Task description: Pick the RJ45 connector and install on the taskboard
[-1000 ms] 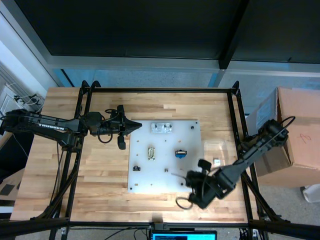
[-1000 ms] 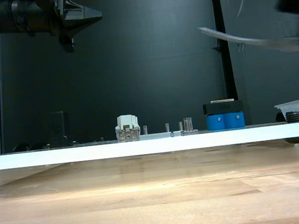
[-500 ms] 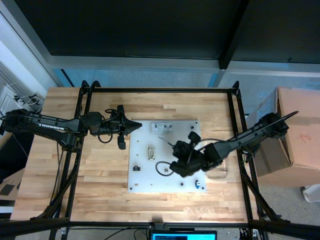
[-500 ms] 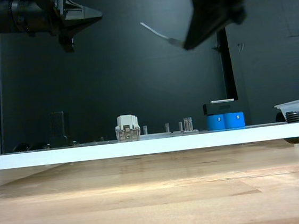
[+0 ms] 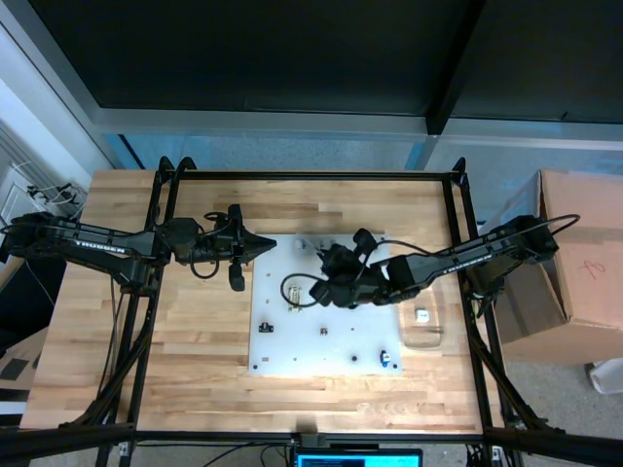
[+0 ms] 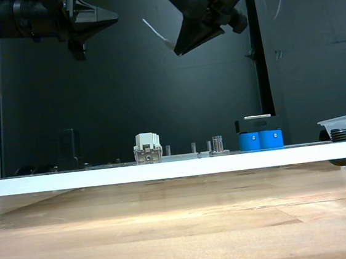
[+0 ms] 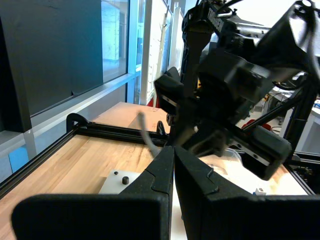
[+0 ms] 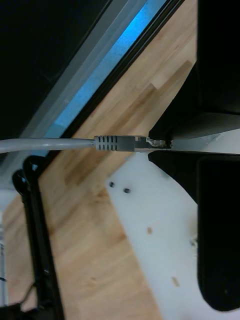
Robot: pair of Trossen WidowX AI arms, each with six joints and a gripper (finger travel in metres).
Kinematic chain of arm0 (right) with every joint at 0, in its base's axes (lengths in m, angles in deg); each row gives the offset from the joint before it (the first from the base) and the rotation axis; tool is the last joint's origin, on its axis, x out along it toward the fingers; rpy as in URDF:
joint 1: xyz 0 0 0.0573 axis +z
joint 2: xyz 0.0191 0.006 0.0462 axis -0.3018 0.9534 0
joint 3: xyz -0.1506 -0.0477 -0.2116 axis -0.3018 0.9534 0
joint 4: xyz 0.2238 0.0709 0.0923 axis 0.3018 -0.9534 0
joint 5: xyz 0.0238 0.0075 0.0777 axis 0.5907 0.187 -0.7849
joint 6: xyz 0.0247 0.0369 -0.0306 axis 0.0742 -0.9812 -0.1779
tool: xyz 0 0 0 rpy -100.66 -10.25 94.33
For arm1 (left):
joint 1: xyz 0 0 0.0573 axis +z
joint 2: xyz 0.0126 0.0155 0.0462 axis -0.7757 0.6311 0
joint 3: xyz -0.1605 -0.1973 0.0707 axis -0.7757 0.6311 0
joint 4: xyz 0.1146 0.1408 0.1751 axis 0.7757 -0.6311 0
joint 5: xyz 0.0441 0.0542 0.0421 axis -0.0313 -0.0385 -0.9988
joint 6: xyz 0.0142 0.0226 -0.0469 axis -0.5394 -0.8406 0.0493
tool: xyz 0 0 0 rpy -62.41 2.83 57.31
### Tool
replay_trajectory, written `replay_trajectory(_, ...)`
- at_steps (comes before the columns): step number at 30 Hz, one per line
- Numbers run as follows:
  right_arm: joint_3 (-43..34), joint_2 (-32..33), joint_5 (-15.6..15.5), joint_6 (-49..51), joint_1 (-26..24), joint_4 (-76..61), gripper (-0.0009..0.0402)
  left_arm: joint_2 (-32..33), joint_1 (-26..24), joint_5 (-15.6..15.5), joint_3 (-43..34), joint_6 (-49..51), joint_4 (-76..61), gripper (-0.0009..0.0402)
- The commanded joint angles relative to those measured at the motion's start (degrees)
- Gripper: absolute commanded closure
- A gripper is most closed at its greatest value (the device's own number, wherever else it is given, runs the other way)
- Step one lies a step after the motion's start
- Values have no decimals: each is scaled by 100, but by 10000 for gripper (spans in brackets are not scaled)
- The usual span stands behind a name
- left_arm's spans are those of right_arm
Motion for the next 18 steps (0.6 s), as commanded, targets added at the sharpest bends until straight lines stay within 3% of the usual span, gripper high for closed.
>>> replay_trajectory(1,-4,11,142,92,-50,214,394,2,0,2,-2,0,9,393)
replay_trajectory(5,-4,11,315,175,-55,350,394,2,2,-61,-2,22,50,393)
replay_trajectory(10,-4,11,367,173,-63,566,394,87,4,-765,-2,595,109,392)
replay_trajectory(12,-4,11,363,175,-63,656,394,210,4,-839,-11,743,243,385)
replay_trajectory(18,-4,11,444,175,-70,734,394,608,0,-960,-374,793,328,307)
